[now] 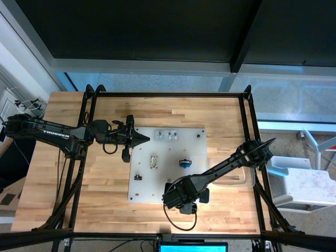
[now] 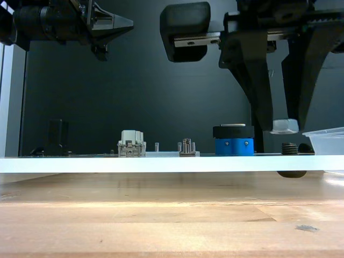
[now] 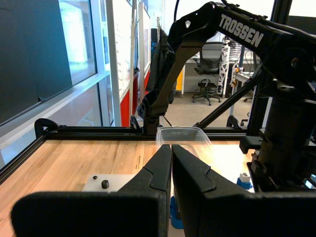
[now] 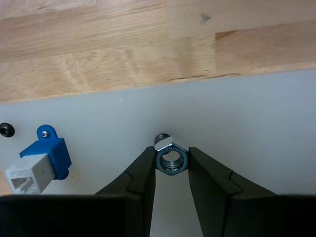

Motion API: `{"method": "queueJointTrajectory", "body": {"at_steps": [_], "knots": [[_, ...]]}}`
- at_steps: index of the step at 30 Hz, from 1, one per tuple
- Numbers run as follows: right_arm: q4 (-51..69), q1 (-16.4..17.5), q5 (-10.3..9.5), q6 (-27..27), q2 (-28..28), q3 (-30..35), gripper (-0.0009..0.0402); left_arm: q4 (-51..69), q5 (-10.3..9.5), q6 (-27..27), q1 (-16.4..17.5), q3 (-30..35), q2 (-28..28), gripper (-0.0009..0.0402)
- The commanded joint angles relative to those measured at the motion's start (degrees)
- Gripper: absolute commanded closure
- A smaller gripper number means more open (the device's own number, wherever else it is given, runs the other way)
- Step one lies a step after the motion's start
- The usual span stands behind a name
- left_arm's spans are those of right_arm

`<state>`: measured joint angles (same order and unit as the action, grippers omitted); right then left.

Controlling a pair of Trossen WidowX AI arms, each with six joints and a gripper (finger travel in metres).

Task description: Pick the M12 fastener and fasten on the M12 threads

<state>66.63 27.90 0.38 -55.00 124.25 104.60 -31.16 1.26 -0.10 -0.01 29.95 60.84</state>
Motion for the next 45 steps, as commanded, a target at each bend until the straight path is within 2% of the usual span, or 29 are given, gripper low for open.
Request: {"method": "queueJointTrajectory", "body": {"at_steps": [1, 30, 34, 39, 45], "knots": [[-0.2, 0.1, -0.02, 0.0, -0.1, -0.6, 0.0365, 0.0, 0.00, 0.0, 0.0, 0.0, 0.0, 0.0393], [-4.4, 0.1, 0.00, 1.0, -0.1, -4.3, 0.0365, 0.0, 0.00, 0.0, 0.0, 0.0, 0.0, 0.0393], [-4.7, 0.0, 0.02, 6.3, -0.1, -4.3, 0.0365, 0.0, 0.00, 0.0, 0.0, 0.0, 0.0, 0.0393], [-4.7, 0.0, 0.02, 15.5, -0.1, -4.3, 0.0365, 0.0, 0.00, 0.0, 0.0, 0.0, 0.0, 0.0393], [-4.5, -0.1, 0.02, 31.4, -0.1, -4.3, 0.0365, 0.0, 0.00, 0.0, 0.0, 0.0, 0.0, 0.0393]]}}
